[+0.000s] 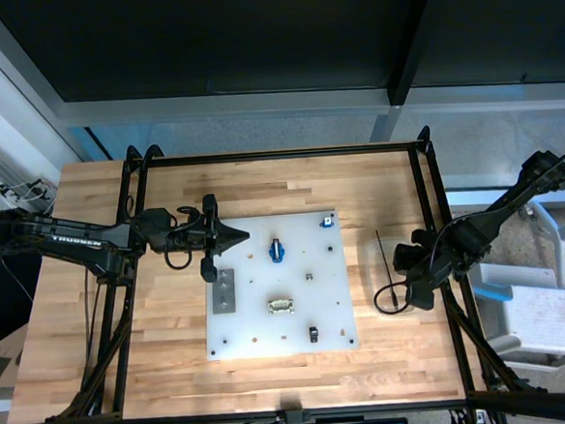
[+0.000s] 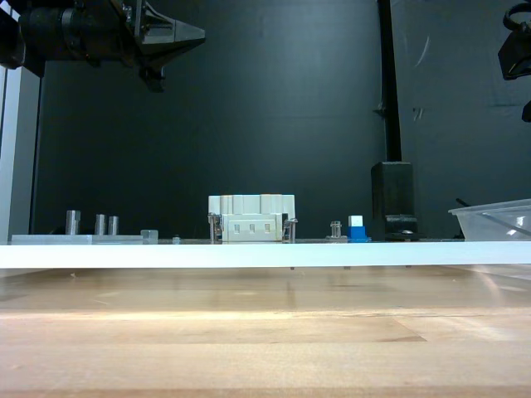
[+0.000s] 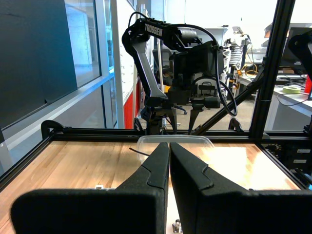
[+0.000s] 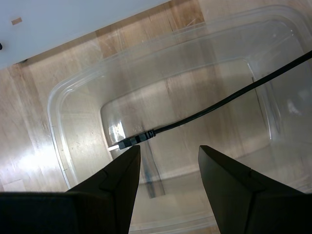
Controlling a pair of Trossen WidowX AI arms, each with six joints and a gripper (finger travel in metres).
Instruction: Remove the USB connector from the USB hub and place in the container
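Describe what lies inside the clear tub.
Only a black USB cable shows in the tub. The open right claw hangs above, its fingers hiding the near wall. The left claw hangs shut over the board's left edge.

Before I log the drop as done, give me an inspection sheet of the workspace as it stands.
Surface: wooden table carrying white task board.
Job's things: USB connector plug rests in container, unheld; USB hub on board, no cable attached.
Clutter: beige connector block, grey block, blue piece.
Grippers: right gripper open above container; left gripper shut over board's left edge.
Cables: black loop at left arm's wrist.
Surroundings: black frame around the table.
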